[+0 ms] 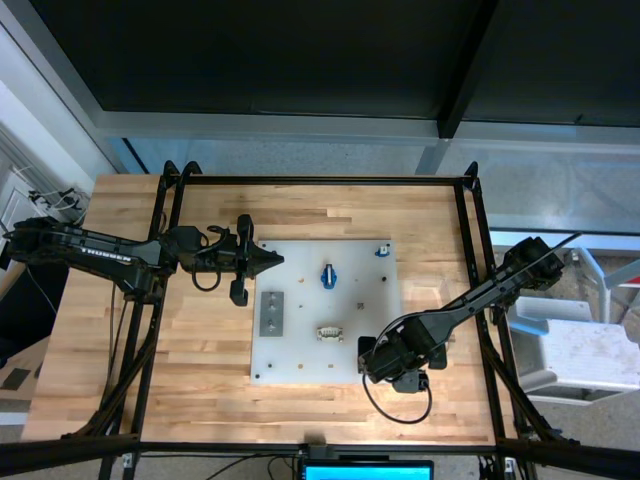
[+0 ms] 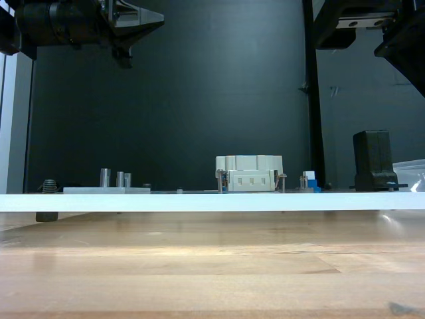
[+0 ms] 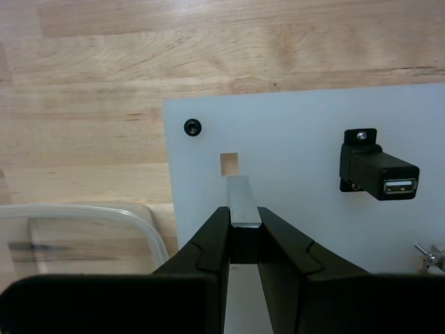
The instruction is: Pick the 16mm bar and place in it's hole on the taskboard
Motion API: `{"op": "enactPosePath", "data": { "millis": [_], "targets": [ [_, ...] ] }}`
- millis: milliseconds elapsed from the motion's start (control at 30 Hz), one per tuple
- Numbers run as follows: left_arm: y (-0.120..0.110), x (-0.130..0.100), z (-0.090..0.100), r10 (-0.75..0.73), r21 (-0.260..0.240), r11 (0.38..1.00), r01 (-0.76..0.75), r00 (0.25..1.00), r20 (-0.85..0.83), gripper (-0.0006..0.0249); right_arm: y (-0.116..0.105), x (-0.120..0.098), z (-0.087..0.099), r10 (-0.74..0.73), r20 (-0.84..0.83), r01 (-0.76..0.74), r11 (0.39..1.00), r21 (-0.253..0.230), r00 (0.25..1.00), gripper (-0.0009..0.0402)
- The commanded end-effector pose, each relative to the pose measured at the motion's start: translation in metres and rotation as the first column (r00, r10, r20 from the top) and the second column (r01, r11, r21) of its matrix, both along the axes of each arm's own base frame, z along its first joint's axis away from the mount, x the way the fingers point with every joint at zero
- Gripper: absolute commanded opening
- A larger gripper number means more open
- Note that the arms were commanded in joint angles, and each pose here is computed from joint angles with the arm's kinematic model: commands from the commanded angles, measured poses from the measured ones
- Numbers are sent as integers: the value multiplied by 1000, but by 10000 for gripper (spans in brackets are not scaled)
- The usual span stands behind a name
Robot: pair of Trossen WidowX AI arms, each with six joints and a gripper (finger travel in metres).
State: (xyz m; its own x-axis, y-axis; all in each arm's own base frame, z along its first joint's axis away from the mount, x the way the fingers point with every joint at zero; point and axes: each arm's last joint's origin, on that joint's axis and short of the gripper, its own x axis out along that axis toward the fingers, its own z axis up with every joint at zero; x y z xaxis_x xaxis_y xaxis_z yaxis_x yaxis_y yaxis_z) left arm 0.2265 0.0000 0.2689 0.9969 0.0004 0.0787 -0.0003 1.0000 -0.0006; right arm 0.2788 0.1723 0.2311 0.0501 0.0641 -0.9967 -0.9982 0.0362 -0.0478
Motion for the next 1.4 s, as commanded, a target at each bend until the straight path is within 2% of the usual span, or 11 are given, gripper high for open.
{"op": "enactPosePath", "data": {
  "millis": [33,700,1400],
  "targets": [
    [0,0,0,0,0,1000,0,1000,0,0,1,-1,-1,-3,-3,3,1000,-2,1000,0],
    [0,0,0,0,0,1000,0,1000,0,0,8,3,-19,12,-15,-12,1000,-11,1000,0],
    [0,0,0,0,0,1000,0,1000,0,0,7,1,-28,38,-10,-38,999,-19,999,0]
  ]
}}
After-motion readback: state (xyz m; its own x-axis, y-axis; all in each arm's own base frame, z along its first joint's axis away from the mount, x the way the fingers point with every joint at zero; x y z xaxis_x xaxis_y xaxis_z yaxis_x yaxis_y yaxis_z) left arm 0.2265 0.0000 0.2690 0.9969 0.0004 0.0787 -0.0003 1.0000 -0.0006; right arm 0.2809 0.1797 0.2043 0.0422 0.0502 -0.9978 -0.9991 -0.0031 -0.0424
